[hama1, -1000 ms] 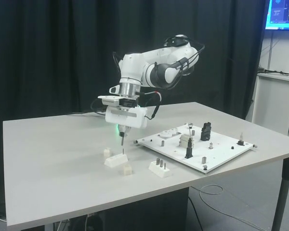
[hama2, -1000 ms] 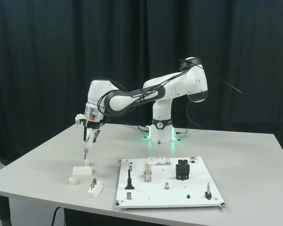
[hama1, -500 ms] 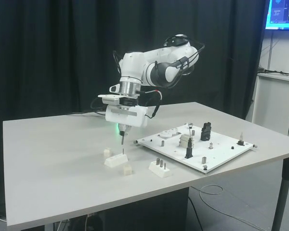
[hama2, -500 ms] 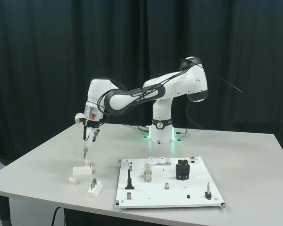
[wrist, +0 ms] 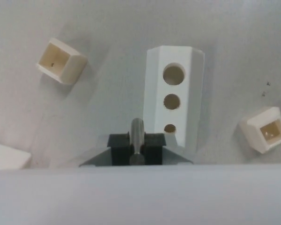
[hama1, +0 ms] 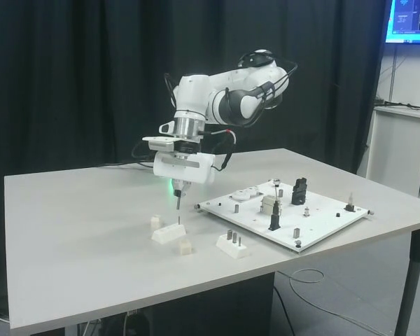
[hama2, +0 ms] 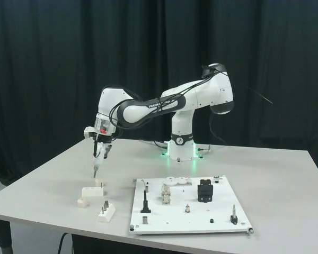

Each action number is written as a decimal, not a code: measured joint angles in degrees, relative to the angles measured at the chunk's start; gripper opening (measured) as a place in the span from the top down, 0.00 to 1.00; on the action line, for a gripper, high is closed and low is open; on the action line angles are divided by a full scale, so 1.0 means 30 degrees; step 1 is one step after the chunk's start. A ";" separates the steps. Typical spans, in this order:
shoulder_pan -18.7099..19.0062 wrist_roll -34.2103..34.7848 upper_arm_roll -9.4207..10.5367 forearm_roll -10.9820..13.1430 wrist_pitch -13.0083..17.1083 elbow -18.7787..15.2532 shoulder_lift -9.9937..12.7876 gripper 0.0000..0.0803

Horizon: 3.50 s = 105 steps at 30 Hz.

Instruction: Insert round peg 2.

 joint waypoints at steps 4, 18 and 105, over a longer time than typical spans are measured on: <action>0.0000 -0.0001 -0.0020 -0.0001 0.0009 0.0005 0.0000 0.93; 0.0000 -0.0075 -0.0072 -0.0003 0.0052 0.0017 0.0001 0.93; 0.1346 1.2810 0.1591 -0.1345 -0.2681 0.9829 0.0224 0.93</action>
